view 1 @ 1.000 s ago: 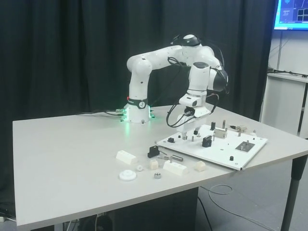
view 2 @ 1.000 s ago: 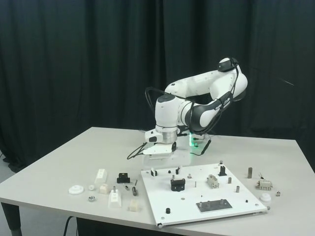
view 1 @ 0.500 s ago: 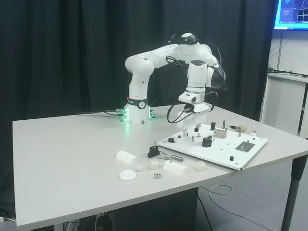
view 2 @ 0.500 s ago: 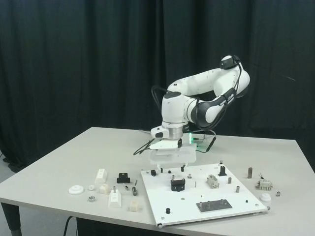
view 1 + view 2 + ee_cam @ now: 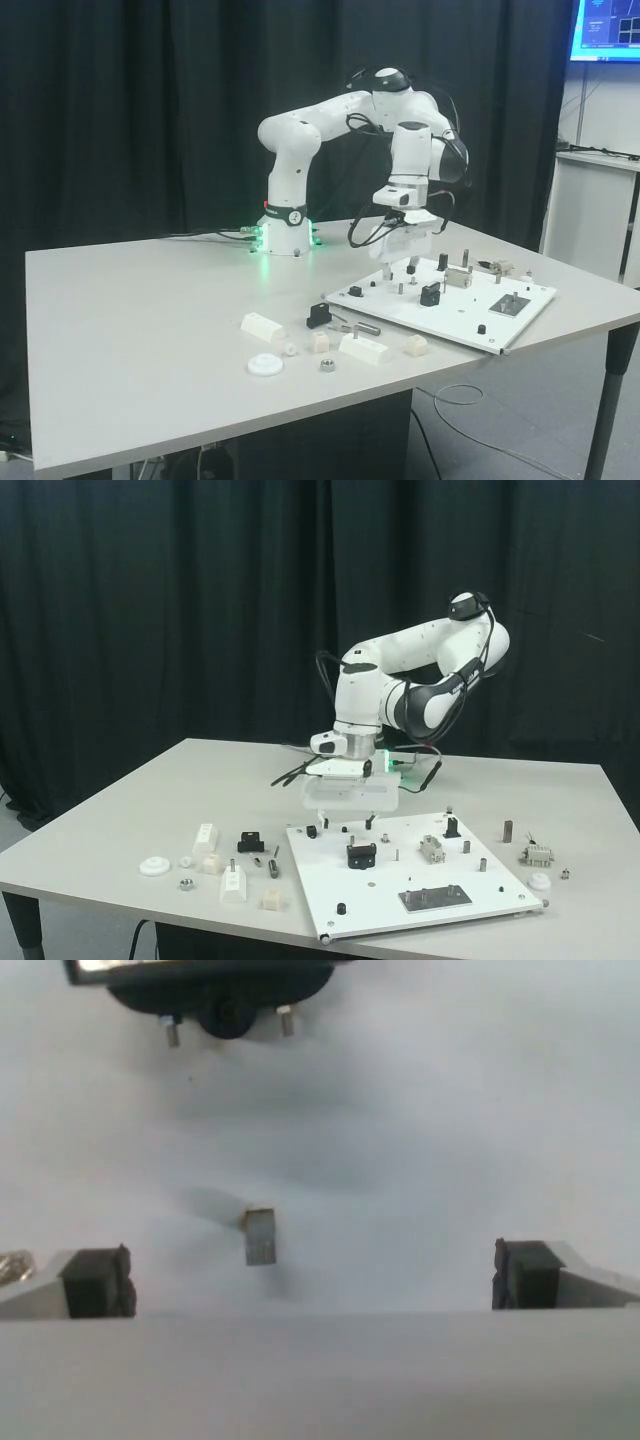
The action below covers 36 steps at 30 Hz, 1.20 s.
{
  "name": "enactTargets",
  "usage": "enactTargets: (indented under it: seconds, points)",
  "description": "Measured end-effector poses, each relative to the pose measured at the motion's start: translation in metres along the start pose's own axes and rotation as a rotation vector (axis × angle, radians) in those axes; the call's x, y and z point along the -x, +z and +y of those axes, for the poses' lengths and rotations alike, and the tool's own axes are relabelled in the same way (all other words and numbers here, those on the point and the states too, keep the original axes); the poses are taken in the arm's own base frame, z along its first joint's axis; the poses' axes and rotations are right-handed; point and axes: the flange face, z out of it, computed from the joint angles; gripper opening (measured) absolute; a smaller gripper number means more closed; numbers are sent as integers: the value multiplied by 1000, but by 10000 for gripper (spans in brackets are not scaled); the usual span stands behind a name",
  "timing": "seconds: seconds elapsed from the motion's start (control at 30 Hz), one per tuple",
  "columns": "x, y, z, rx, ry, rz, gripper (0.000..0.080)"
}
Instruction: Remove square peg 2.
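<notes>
White arm's fingers spread wide, holding nothing, above small grey square metal peg standing upright on flat white board

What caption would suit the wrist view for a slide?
Open hand hovering above a small square peg standing upright on the white board.

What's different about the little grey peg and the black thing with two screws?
The peg is grey and slim; the black part is much wider. The peg is a plain post; the black part has two screws sticking out. The peg shows in the gap between the robot's open fingers; the black part lies farther off. Both sit on the white board.
</notes>
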Motion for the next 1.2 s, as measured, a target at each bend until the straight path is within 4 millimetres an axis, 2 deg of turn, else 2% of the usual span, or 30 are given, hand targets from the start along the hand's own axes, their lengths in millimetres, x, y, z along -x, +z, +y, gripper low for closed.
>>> enactTargets:
  seconds: [1.2]
  points:
    - [-12, 25, 2, -20, 20, -80, 800]
